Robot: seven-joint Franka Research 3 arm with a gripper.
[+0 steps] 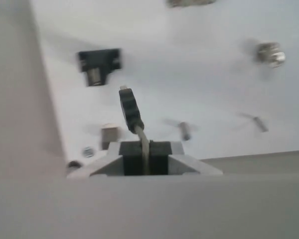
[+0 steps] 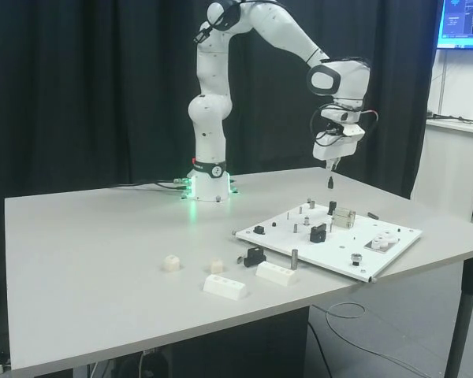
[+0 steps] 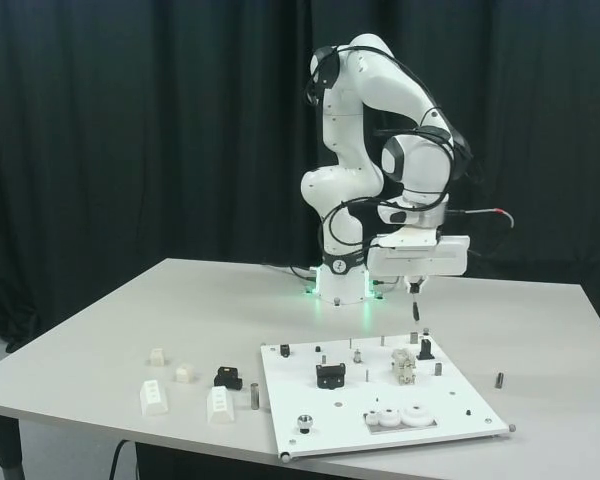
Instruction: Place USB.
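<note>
Gripper (image 1: 144, 155) pinches the USB plug (image 1: 130, 108) by its cable (a loose hold); the plug could swing past the black socket (image 1: 99, 65) on the white board (image 3: 380, 400) below.

The white arm (image 2: 252, 31) has rounded segments, black joint bands, black cables and a green-lit base (image 2: 209, 187).
</note>
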